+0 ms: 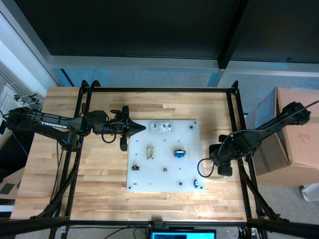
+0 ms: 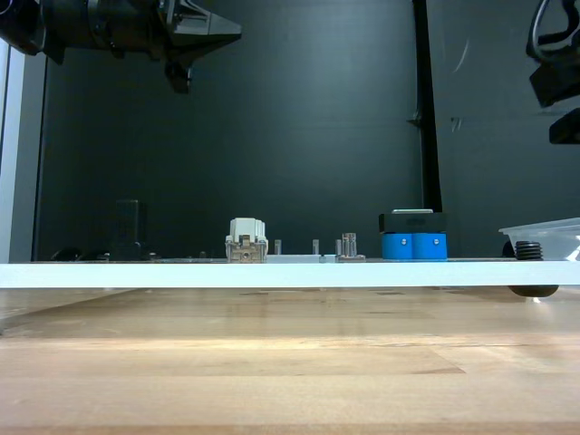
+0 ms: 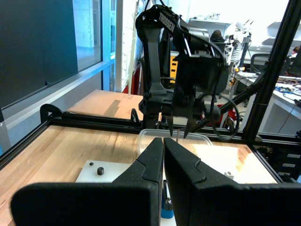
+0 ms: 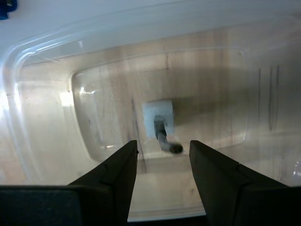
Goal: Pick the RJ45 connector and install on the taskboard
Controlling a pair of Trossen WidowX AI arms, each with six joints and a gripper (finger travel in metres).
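Between spread fingers of right gripper (image 4: 163,143), just ahead: RJ45 connector (image 4: 159,120), lying free in clear tray (image 4: 19,94), long axis pointing back between the fingers, slightly askew; well apart from left gripper (image 3: 163,141), pressed together, high over taskboard (image 1: 159,179) left edge.

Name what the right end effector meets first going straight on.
Probably the pale RJ45 connector, lying free in the clear plastic tray beneath the open right end effector. Left end effector, shut, hovers over the white board's edge.
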